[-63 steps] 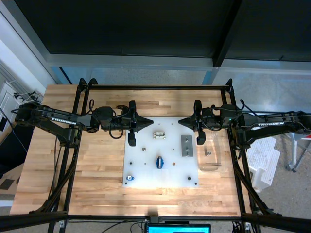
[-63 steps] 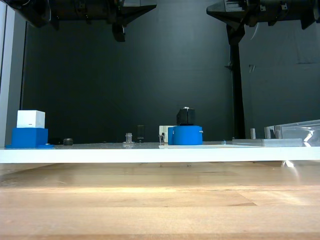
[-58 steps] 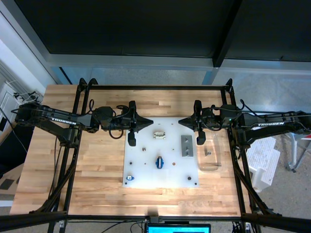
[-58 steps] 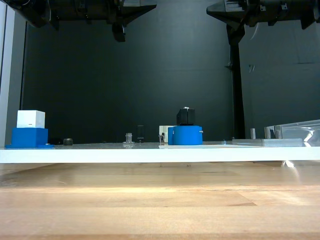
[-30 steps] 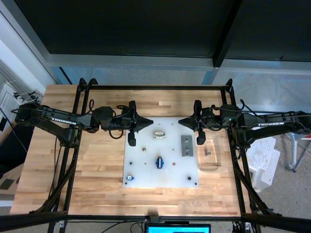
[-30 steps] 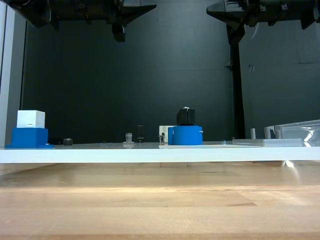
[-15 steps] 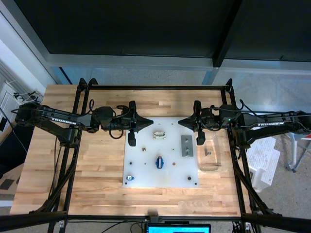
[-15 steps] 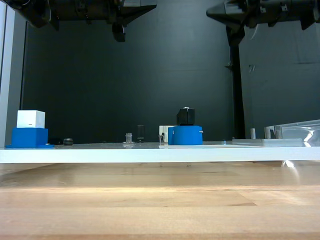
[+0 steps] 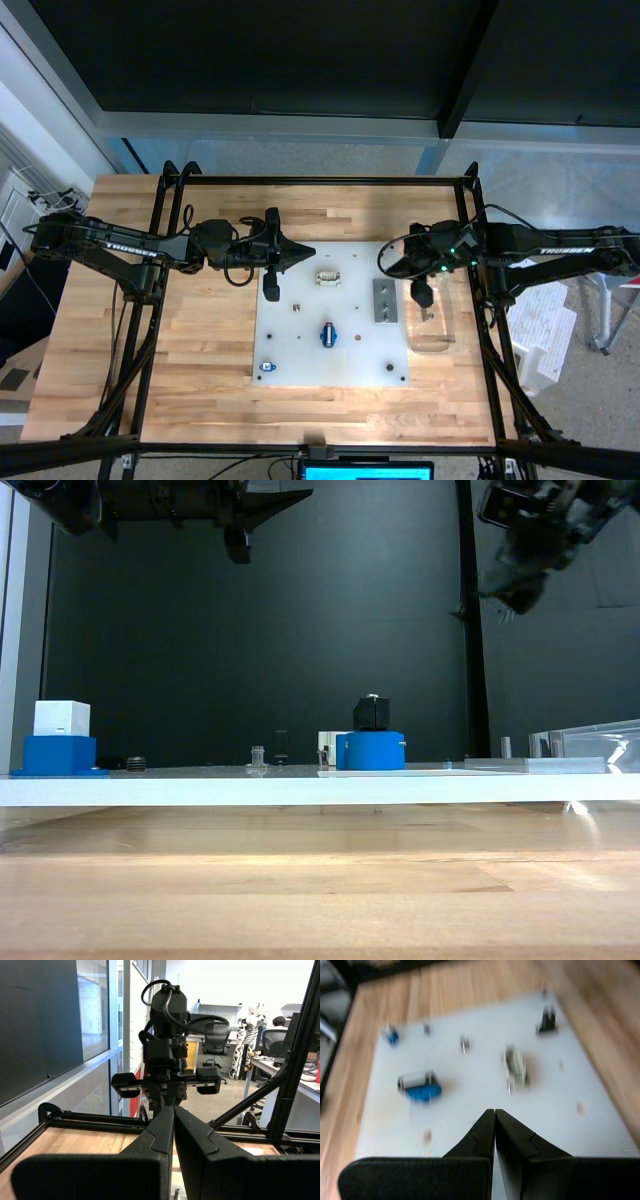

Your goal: Pick the 16mm cylinder and install on the taskboard

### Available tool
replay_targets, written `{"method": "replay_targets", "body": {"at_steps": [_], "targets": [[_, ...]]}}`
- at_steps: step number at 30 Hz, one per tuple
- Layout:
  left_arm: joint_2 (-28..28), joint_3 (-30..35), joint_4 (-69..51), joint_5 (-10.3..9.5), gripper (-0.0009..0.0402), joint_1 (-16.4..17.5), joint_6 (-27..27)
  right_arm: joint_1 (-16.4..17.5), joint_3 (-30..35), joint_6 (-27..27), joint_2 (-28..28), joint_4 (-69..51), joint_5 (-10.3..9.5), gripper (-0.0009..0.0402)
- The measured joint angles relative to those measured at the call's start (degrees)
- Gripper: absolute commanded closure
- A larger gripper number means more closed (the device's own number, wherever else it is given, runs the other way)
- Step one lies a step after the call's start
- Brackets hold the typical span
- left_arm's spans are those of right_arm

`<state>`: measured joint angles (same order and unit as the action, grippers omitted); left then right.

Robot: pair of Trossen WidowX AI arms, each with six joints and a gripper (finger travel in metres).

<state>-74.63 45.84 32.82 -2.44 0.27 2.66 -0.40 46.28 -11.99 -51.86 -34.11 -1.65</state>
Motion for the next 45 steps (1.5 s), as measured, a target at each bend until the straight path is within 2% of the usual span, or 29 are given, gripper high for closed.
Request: {"method": "replay_targets", "body": {"at_steps": [10, 15, 26, 28, 38, 41, 45], "targets": [[0.0, 0.0, 0.0, 0.02, 0.0393, 0.0, 0.0, 1.8, 4.9, -3.2, 0.0, -24.3, 0.52, 0.0393], [0.0, 0.0, 0.0, 0.00, 0.0393, 0.0, 0.0, 2.1, 6.6, -7.1, -0.2, -32.5, 0.55, 0.0393], [0.0, 0.0, 0.0, 0.02, 0.0393, 0.0, 0.0, 4.2, 11.1, -7.2, -1.3, -43.4, 0.83, 0.0393], [0.0, 0.0, 0.0, 0.00, 0.0393, 0.0, 0.0, 5.2, 12.0, -7.2, -2.0, -44.7, 1.55, 0.0393], [0.0, 0.0, 0.0, 0.00, 0.0393, 0.0, 0.0, 13.6, 13.0, -7.5, -5.5, -45.7, 8.09, 0.0393], [0.0, 0.0, 0.0, 0.00, 0.0393, 0.0, 0.0, 15.6, 13.0, -8.8, -5.7, -45.3, 8.13, 0.0393], [0.0, 0.0, 0.0, 0.02, 0.0393, 0.0, 0.0, 16.2, 12.7, -9.5, -5.9, -44.2, 8.11, 0.0393]]}}
